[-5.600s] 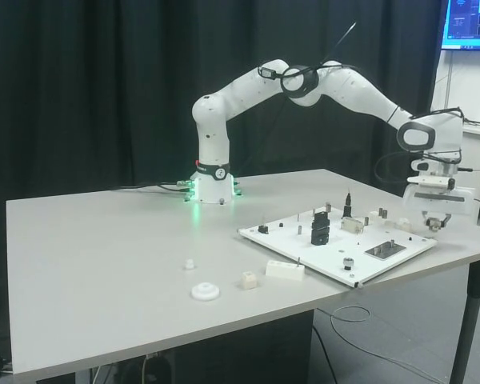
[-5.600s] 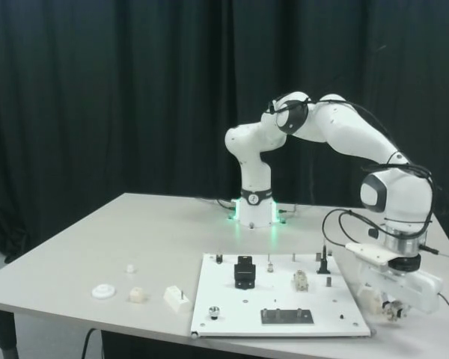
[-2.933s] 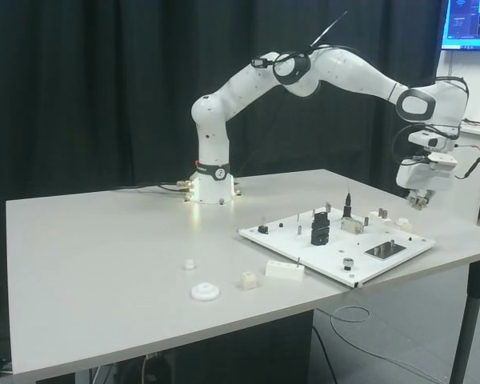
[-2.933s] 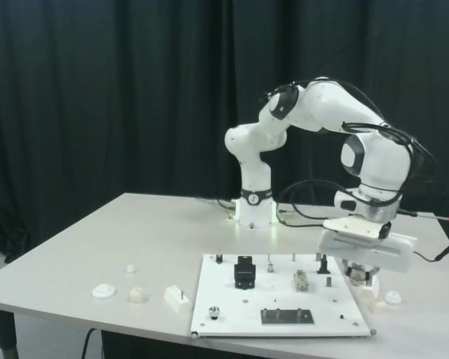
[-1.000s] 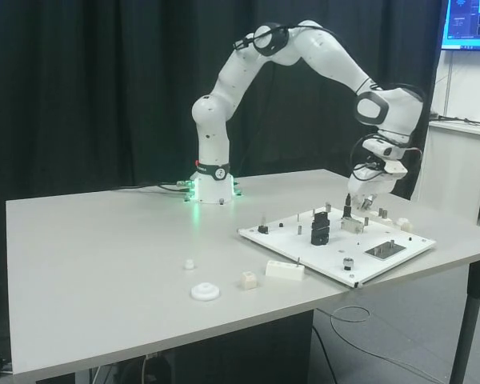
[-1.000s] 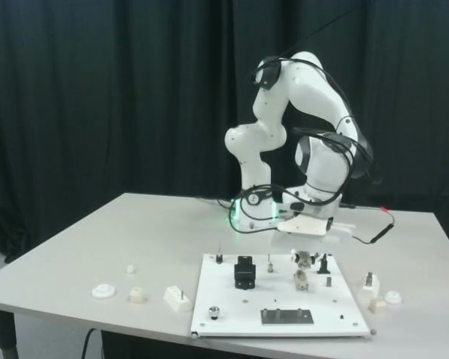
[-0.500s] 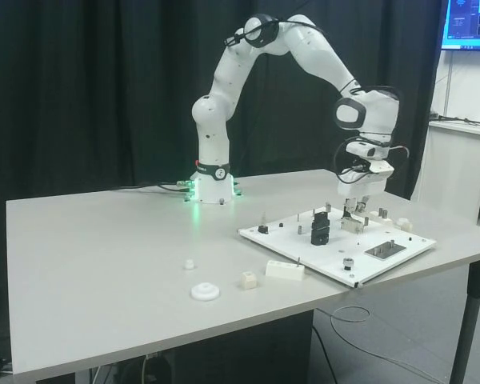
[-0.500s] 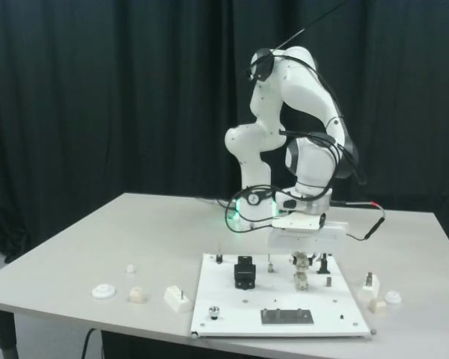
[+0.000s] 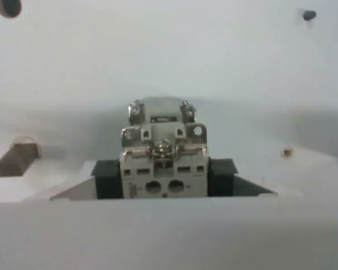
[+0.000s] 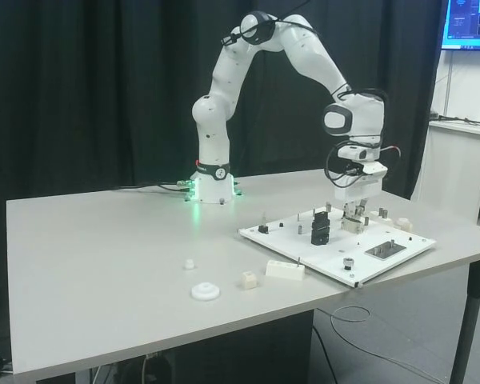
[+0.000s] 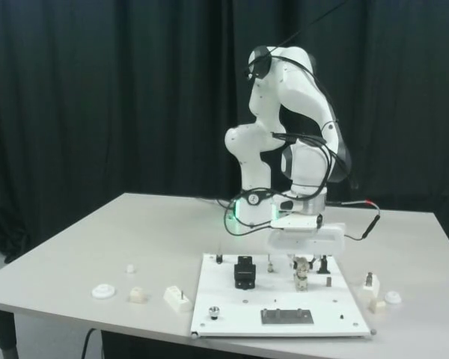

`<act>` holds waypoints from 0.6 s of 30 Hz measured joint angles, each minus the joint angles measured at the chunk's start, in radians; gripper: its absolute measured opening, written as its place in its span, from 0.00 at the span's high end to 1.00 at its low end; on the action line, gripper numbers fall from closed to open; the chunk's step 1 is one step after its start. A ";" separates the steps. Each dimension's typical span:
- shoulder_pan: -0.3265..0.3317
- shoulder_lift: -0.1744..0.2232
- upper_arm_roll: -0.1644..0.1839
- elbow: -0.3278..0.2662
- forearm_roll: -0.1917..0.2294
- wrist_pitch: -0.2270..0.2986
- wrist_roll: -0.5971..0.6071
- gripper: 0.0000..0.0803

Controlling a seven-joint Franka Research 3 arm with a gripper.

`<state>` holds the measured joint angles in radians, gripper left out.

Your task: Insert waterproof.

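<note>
- Wrist view: waterproof connector [image 9: 163, 163] pinched between black pads [image 9: 221, 177] of the hand, above the white board [image 9: 158, 62]. Rigid, light, probably slick; grip on flat sides.
- First room view: hand [image 10: 354, 210] over board's far middle.
- Second room view: connector directly over its socket [image 11: 301, 283].

A robotics lab: black floor-length curtains [image 11: 97, 97] enclose a grey table [image 10: 104, 240] bearing a bolted white robot arm [image 10: 304, 48].

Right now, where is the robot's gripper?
In both room views the gripper hangs over the white board, just above a small connector, beside the black block.
</note>
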<state>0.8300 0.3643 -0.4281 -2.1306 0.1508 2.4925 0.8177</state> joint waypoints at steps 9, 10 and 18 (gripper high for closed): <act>-0.005 0.000 0.016 -0.026 0.008 0.059 0.000 0.60; -0.006 0.000 0.018 -0.027 0.009 0.061 0.000 0.60; -0.008 -0.002 0.020 -0.032 0.009 0.070 0.000 0.60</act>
<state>0.8222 0.3627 -0.4082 -2.1622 0.1603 2.5629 0.8176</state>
